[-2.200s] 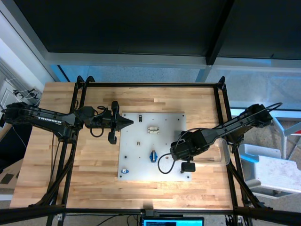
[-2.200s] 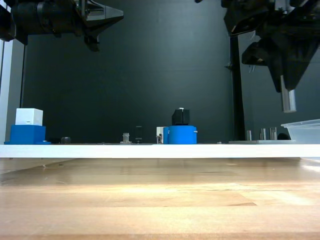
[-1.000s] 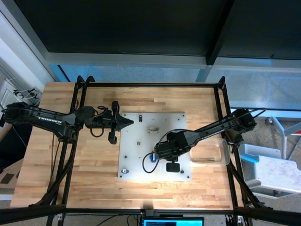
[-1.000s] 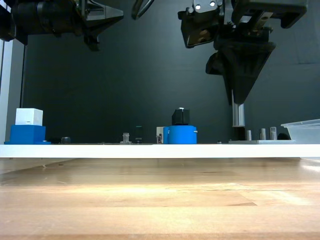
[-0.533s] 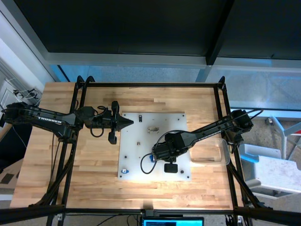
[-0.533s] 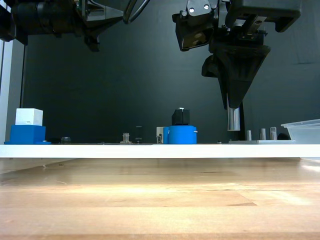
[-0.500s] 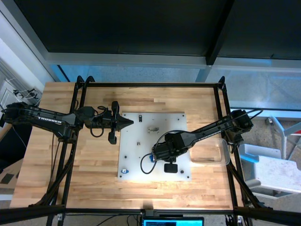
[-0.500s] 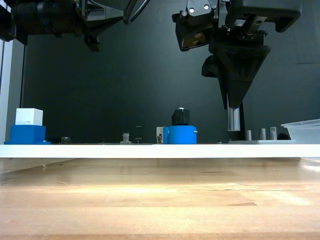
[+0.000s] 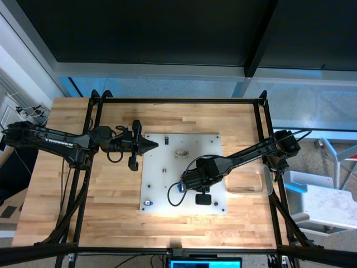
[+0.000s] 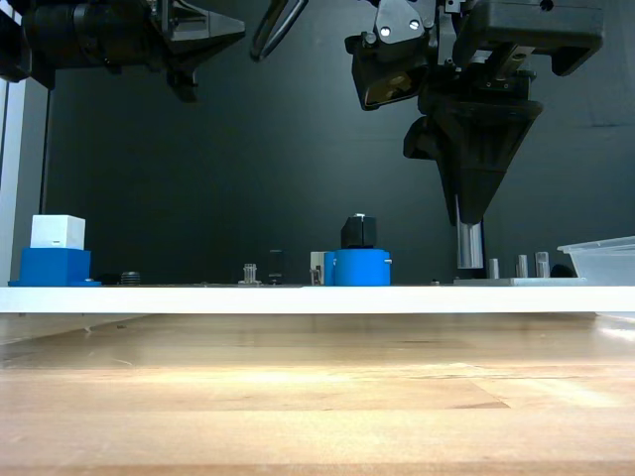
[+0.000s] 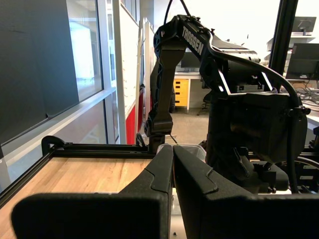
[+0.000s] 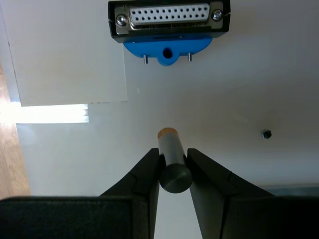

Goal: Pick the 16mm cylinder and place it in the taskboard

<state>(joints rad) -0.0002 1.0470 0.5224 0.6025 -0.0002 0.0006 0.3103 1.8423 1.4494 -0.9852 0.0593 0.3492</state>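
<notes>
Just past the near edge of the table [image 10: 298,397] lies the taskboard [image 10: 198,298]. Above it the right tool [image 10: 468,222] points straight down. Its fingers are clamped on the upper end of the 16mm cylinder [image 10: 468,248], which hangs upright with its lower end just clear of the board, near the blue-mounted D-sub connector [image 12: 167,50]. The peg hides any receiving hole beneath it, so alignment cannot be confirmed. Probable fault: if the peg is offset, its edge catches the hole rim and the short grip lets it tilt or slip. Releasing too early would topple it. Farther back, the left tool [image 9: 152,144] hovers at the board's left edge, fingers pressed together, holding nothing.
</notes>
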